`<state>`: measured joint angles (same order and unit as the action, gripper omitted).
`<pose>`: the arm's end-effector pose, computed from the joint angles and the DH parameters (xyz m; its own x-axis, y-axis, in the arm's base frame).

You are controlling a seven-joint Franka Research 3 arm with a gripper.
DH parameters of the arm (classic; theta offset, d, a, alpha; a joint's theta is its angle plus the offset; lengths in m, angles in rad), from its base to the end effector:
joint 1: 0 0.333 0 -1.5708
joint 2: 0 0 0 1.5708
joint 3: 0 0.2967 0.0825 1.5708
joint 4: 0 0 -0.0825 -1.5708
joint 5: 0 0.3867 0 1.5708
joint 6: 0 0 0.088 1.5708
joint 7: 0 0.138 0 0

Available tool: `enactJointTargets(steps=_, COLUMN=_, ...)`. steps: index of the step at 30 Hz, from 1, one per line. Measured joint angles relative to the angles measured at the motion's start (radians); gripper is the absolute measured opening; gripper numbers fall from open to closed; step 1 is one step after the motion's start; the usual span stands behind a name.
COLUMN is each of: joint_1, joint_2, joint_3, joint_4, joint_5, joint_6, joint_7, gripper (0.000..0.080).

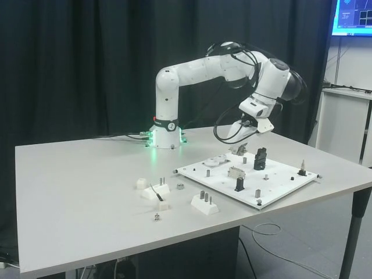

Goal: Insert waterproof.

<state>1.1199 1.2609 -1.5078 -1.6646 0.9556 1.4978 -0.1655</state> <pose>0.6077 0.0244 0.2655 0.9077 -0.3659 -0.2053 -0.3053 -0.9117 0.2751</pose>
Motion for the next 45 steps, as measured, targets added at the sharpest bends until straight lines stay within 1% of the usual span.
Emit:
enactJointTargets(steps=6, joint_1=-0.001, joint_2=0.004, joint_3=0.004, joint_4=0.015, joint_5=0.0, joint_6=0.0, joint_7=0.027, gripper=0.0317)
enactJointTargets(steps=14, joint_1=0.018, joint_2=0.011, joint_3=0.01, joint_4=0.017, joint_5=-0.005, joint_6=0.001, joint_7=0.053, gripper=0.0317)
enactJointTargets(steps=23, joint_1=0.048, joint_2=0.015, joint_3=0.031, joint_4=0.01, joint_5=-0.034, joint_6=0.005, joint_7=0.101, gripper=0.0317)
enactJointTargets(steps=27, joint_1=0.061, joint_2=0.015, joint_3=0.042, joint_4=-0.002, joint_5=-0.041, joint_6=0.013, joint_7=0.115, gripper=0.0317)
enactJointTargets(steps=34, joint_1=0.083, joint_2=0.016, joint_3=0.057, joint_4=-0.035, joint_5=-0.045, joint_6=0.046, joint_7=0.127, gripper=0.0317)
enactJointTargets(steps=45, joint_1=0.104, joint_2=0.016, joint_3=0.064, joint_4=-0.076, joint_5=-0.045, joint_6=0.075, joint_7=0.136, gripper=0.0317)
